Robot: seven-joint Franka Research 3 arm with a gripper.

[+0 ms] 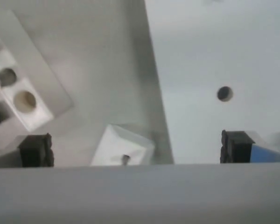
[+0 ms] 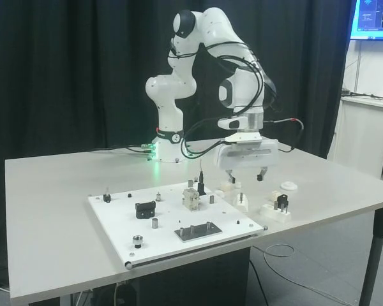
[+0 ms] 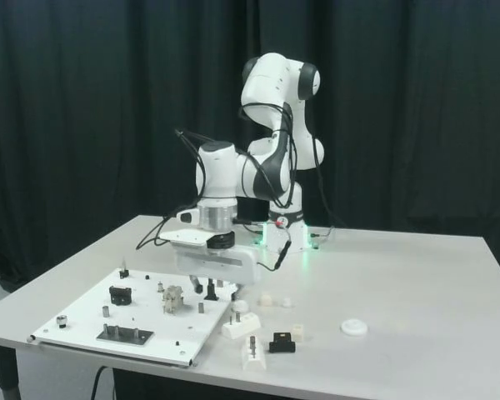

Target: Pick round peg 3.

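Looking from the near edge of your grey table, you meet the white assembly board first, carrying a grey metal plate with upright pins, a black block and small posts. Just beyond its far corner, on the bare table, stands a small white holder block with a thin round peg upright in it, long axis vertical, tip pointing up. In the wrist view that peg sits between the fingertips and below them. The gripper hangs above it, black fingers spread wide apart, holding nothing. Farther back, the white arm's base glows green, and black curtains close the room behind.
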